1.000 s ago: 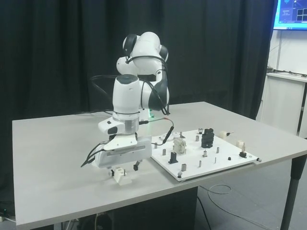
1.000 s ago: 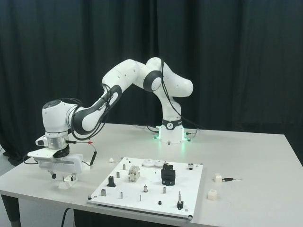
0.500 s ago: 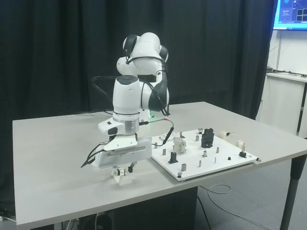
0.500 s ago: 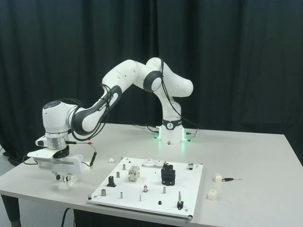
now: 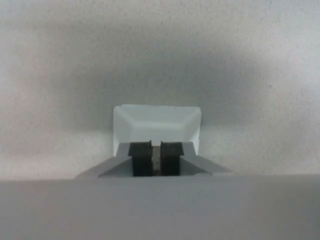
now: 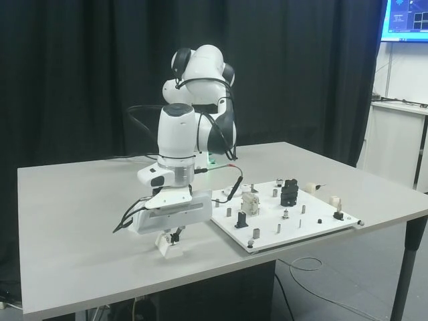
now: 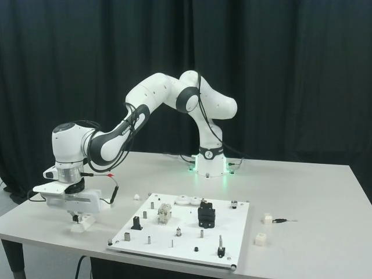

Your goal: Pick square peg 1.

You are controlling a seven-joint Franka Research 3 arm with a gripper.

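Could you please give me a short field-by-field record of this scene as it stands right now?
arm: white Franka, reaching to the table edge far from its base
gripper: low over the table, fingers closed on the square peg
square peg: white block beside the white board, between the black fingers; whether it is off the table I cannot tell
white board: flat on the grey table, carrying small fixtures
loose parts: two small white blocks past the board's far side
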